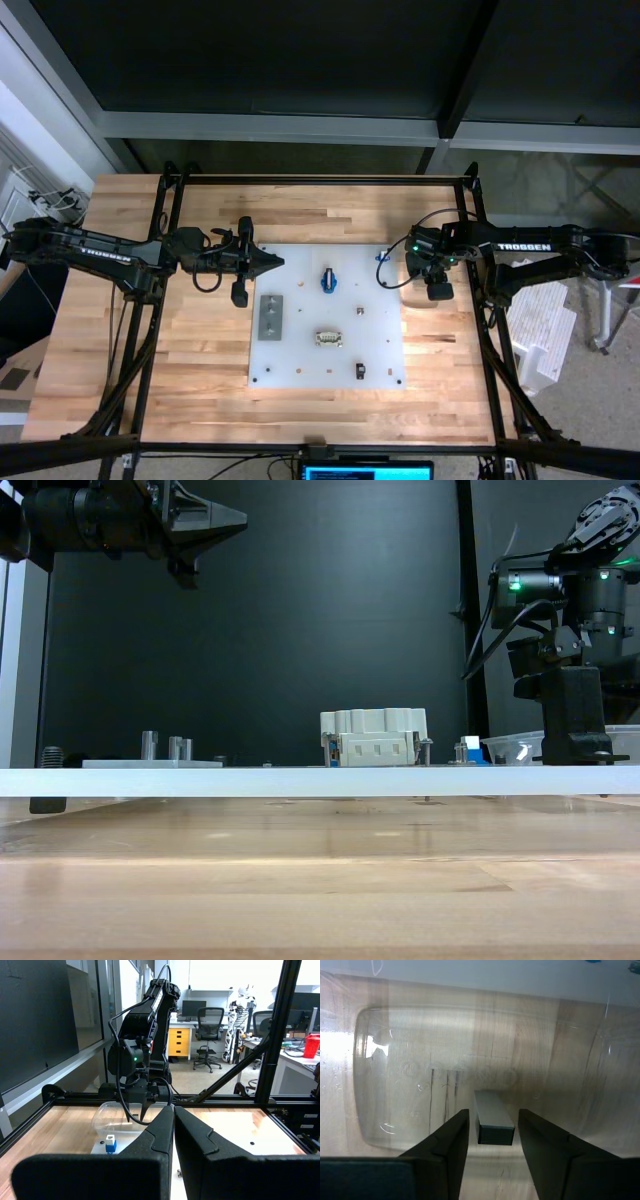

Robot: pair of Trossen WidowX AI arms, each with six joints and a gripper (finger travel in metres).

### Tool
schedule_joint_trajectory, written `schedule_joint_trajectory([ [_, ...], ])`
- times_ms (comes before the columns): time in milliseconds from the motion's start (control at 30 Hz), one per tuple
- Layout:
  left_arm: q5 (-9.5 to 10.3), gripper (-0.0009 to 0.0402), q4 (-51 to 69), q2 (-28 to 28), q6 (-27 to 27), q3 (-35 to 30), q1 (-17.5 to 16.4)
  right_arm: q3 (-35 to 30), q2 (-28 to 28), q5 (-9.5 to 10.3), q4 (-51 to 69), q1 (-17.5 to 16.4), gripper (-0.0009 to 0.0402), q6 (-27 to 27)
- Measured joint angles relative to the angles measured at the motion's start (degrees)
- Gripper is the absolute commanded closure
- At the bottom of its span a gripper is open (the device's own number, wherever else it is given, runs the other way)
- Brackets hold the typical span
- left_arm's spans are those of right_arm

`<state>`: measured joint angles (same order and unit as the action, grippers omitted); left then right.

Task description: Pick the 16mm bar and install on taskboard

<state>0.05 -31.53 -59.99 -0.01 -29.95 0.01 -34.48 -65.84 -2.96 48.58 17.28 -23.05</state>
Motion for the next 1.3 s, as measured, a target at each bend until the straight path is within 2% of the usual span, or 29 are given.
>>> schedule_joint_trajectory([
  [667, -0.02, 0.0393, 0.0, 0.0, -0.02, 0.02, 0.0, -0.48, 0.07, 0.0, 0.7, 0.0, 0.0382, 0.02],
  [1000, 0.0, 0.0393, 0.0, 0.0, 0.0, 0.02, 0.0, -11.28, 0.11, 0.02, 12.79, -0.02, 0.0387, 3.02],
  [1300, 0.0, 0.0393, 0.0, 0.0, 0.0, 0.02, 0.0, -18.75, 0.11, 0.07, 19.02, -0.13, 0.0387, 3.34],
])
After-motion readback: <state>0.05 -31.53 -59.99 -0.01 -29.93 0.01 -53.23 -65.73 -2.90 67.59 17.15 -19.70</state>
